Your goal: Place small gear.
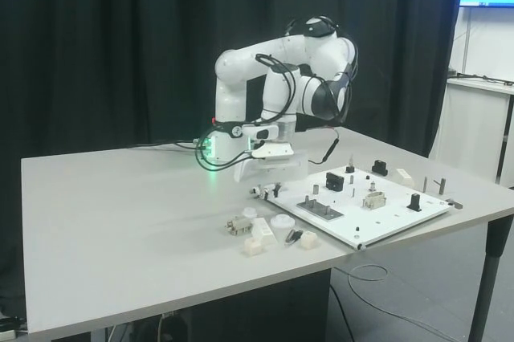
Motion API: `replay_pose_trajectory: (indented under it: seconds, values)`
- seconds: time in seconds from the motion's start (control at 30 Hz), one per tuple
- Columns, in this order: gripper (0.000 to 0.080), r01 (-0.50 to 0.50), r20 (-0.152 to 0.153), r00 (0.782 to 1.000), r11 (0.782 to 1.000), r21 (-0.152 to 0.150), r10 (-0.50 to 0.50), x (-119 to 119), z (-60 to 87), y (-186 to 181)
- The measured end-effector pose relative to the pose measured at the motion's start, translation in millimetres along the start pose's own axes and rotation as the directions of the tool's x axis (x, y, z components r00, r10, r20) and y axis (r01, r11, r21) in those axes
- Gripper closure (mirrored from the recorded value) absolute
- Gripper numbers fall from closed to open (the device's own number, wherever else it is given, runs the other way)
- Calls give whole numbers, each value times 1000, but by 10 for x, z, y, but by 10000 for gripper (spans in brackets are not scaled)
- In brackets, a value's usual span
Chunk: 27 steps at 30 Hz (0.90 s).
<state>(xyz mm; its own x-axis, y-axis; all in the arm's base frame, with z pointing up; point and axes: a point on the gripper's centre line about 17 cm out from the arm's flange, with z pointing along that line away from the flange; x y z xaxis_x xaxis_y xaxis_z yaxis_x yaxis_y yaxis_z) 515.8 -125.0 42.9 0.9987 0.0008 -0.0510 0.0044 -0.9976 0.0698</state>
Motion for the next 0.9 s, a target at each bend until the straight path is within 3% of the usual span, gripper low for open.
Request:
replay_pose_trajectory:
  seconds: [0.6,0.63,0.8,0.83,0.9]
  values:
    - [603,0,-9,1000,1000,-2,0,-3,169,5]
    - [430,-1,-10,1000,1000,-1,1,-4,173,4]
    - [430,-3,-11,1000,1000,1,3,-9,180,3]
    - [141,-3,-11,1000,1000,1,3,-9,180,4]
    - [141,-4,-11,1000,1000,1,4,-9,180,4]
